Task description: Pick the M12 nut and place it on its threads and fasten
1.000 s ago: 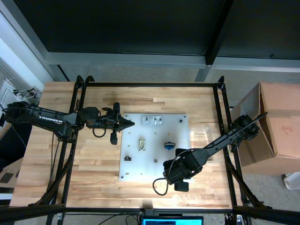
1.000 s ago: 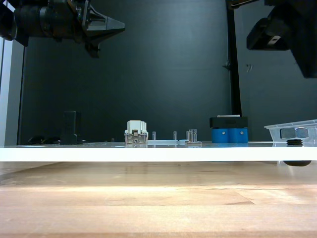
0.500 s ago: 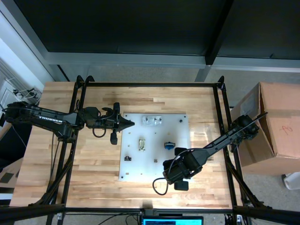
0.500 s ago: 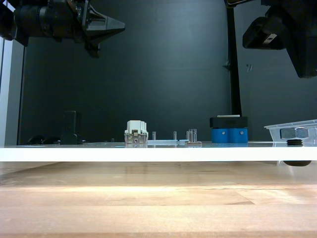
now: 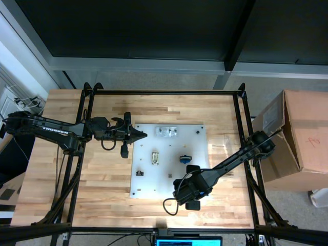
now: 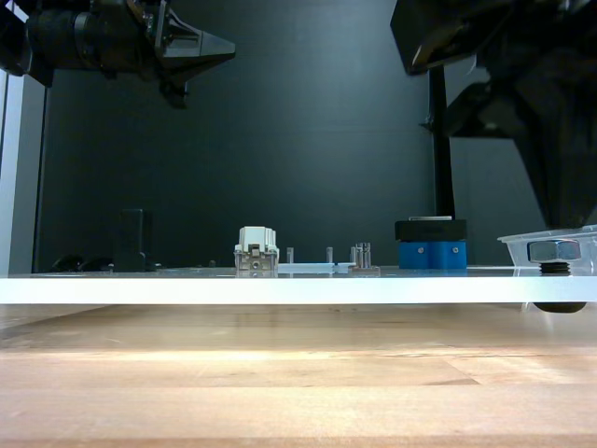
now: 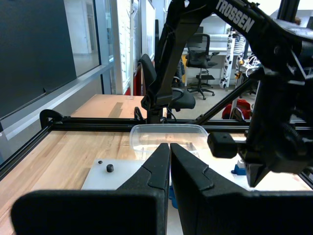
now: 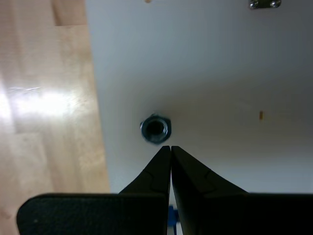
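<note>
Nut (image 6: pixel 554 250) — small, silver, on its stud (image 6: pixel 557 268) by the near right edge of the board (image 5: pixel 154 187), ribs showing below. Likely light, rigid, slick: grip across opposite flats. Right hand (image 8: pixel 170 147) clenched, empty, above the nut; left hand (image 7: pixel 169 144) — clenched, empty, over the board's far left edge.

The nut (image 6: pixel 553 250) sits on its stud (image 6: pixel 557 268), ribs showing beneath, and the white board (image 5: pixel 148 182) leaves room to pass on every side of it. The right gripper (image 8: pixel 170 147) hangs above it, fingers together on nothing, barring the way down. Seen from above, the blue block (image 5: pixel 184 159) stands apart at that gripper's 12 o'clock. The left gripper (image 5: pixel 141 135), fingers together, hovers high at the board's 10 o'clock edge, well apart.
</note>
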You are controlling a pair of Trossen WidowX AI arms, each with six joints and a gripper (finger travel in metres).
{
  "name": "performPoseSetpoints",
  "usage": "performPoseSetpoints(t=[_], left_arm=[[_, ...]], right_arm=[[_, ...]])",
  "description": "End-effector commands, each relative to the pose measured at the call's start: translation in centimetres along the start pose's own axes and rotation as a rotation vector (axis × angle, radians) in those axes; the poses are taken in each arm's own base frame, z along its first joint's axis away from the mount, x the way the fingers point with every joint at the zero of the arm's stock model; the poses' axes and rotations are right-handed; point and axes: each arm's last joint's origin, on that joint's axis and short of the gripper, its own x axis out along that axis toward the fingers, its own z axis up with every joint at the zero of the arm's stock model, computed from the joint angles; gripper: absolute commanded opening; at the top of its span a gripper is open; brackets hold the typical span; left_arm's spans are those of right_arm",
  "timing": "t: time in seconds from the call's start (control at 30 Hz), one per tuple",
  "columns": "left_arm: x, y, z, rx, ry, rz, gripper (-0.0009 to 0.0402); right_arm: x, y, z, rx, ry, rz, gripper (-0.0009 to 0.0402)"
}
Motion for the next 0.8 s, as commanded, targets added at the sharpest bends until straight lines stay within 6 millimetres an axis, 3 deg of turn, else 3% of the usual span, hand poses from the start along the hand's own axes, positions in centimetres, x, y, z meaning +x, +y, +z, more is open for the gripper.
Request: performPoseSetpoints(t=[0.03,0.63,0.8], left_arm=[[0.00,0.00,0.01,0.000,0.000,0.000,0.0000],[0.00,0.00,0.01,0.000,0.000,0.000,0.0000],[0.00,0.00,0.01,0.000,0.000,0.000,0.0000]], right_arm=[[0.26,0.04,0.03,0.001,0.002,-0.009,0.0000],[0.62,0.08,0.01,0.013,-0.010,-0.003,0.0000],[0.50,0.70,-0.30,-0.061,0.115,0.209,0.0000]])
